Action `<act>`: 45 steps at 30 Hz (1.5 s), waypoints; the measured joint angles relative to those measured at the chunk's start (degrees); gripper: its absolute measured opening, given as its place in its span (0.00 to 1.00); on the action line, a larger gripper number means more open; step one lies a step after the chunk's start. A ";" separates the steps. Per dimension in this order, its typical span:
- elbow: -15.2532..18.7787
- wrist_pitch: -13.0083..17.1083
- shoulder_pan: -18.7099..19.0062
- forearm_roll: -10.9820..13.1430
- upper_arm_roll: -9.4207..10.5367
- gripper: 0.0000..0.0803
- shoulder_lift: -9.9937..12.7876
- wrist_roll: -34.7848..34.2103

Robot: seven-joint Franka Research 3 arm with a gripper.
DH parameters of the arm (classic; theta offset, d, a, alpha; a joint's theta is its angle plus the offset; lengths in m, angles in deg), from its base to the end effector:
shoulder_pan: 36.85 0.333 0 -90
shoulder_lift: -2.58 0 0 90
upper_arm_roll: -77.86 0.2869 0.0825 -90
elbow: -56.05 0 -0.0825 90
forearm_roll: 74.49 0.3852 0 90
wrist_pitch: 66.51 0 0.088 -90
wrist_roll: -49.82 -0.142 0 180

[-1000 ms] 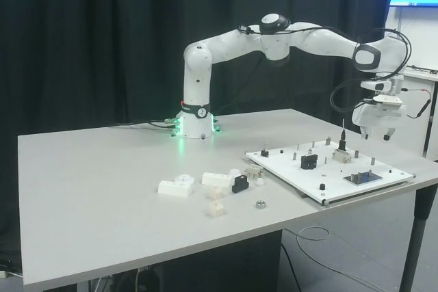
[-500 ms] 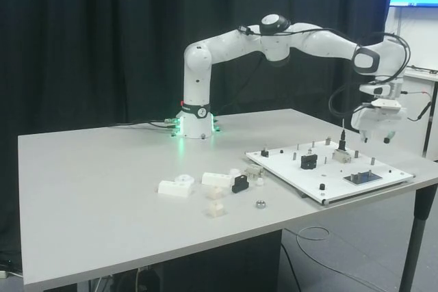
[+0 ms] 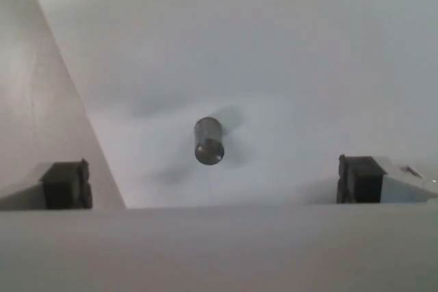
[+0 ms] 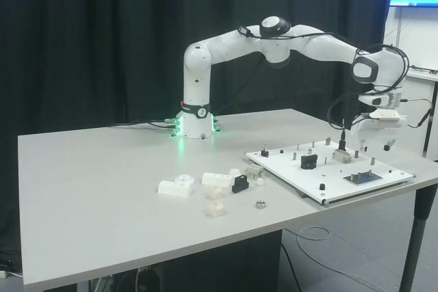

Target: Remove round peg 3.

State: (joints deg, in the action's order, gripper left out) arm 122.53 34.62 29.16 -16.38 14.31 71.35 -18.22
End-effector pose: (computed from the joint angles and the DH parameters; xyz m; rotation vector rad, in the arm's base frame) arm 0.6326 0.3620 0.2070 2.6917 -1.5370 -0.0362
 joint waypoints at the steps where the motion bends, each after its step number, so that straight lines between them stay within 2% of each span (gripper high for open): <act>1: 0.00 0.10 -0.04 0.00 0.19 1.00 0.06 0.00; 18: -0.06 2.15 0.00 -0.24 3.06 1.00 1.31 -0.01; 45: -0.05 4.27 -0.16 -2.12 3.97 1.00 2.48 -0.90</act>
